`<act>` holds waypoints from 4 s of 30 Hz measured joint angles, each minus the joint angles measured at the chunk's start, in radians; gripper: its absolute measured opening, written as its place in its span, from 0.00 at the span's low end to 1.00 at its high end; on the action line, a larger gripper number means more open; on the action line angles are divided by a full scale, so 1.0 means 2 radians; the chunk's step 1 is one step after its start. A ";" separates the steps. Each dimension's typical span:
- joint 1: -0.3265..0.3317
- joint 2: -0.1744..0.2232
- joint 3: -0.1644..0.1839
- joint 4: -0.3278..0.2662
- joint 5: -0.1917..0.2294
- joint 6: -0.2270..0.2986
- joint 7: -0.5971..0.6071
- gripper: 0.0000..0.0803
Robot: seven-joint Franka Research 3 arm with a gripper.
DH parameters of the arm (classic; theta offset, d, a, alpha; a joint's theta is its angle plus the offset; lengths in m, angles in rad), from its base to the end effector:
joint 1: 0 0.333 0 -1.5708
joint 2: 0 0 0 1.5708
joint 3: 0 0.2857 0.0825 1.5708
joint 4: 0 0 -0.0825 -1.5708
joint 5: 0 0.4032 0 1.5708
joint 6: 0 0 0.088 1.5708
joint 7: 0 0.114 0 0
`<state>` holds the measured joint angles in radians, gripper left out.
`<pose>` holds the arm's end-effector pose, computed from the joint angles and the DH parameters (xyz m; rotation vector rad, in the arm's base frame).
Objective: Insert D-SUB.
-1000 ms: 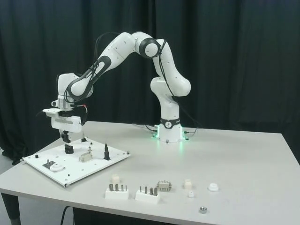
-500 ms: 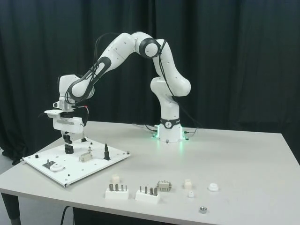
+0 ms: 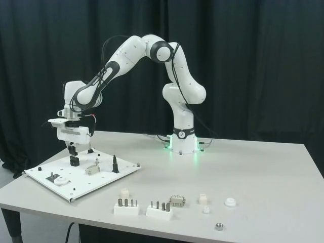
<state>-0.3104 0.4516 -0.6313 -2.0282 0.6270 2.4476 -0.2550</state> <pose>0.3607 -0.4899 0.2209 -2.6070 1.5958 -0.2630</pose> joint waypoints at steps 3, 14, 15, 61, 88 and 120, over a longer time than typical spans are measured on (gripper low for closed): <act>0.000 0.000 0.000 -0.001 0.003 0.001 -0.002 0.49; 0.000 0.000 0.002 -0.003 0.010 0.007 -0.003 0.49; 0.000 0.000 0.002 -0.003 0.011 0.008 -0.003 0.49; 0.002 0.007 0.004 -0.007 0.015 0.024 -0.001 0.49; 0.002 -0.005 -0.002 -0.018 0.015 0.015 0.004 0.49; 0.003 -0.001 -0.001 -0.017 0.016 0.022 0.005 0.49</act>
<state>-0.3042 0.4494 -0.6336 -2.0632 0.6591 2.4912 -0.2448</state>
